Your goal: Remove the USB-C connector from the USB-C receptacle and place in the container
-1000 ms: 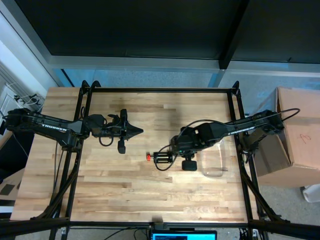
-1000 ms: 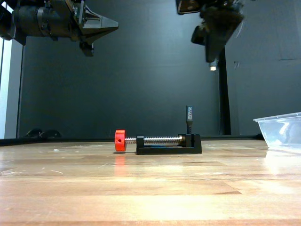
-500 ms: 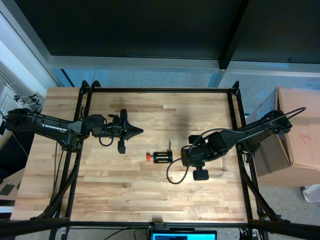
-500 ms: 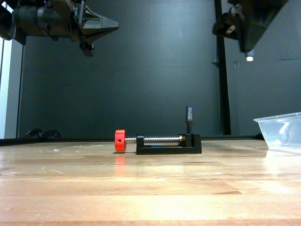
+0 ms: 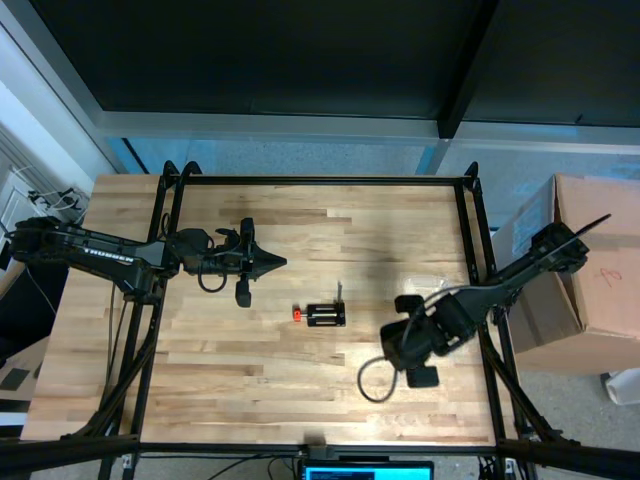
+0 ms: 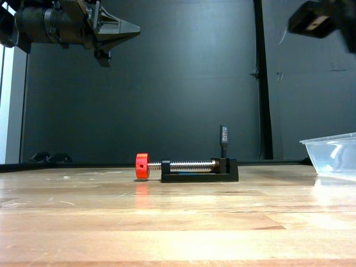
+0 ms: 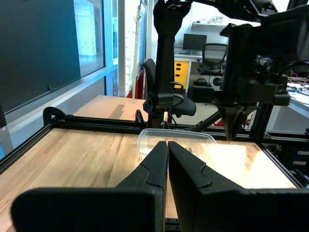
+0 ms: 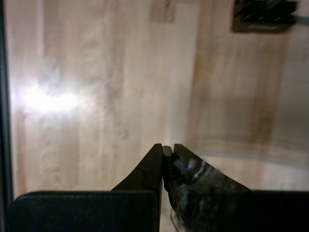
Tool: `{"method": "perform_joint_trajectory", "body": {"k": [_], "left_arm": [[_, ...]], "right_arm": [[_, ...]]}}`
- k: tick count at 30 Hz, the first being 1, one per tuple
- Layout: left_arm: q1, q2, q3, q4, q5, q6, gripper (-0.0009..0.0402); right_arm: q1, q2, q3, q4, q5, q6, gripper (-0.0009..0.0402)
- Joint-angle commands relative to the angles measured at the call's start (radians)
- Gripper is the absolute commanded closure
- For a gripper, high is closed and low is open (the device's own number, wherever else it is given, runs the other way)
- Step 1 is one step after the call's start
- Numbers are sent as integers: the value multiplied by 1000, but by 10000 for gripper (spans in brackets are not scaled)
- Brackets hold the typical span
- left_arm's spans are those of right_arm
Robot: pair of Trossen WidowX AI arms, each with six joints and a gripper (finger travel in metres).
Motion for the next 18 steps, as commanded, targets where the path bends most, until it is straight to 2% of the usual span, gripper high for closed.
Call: {"method": "perform_joint_trajectory", "body": {"k": [1,18], "left_arm": [[0,0,0,0,0,0,393],[0,0,0,0,0,0,393]], "right_arm": [[40,0,-4,4,0,49,393],[68,11,-5,54,2,85,393]]}}
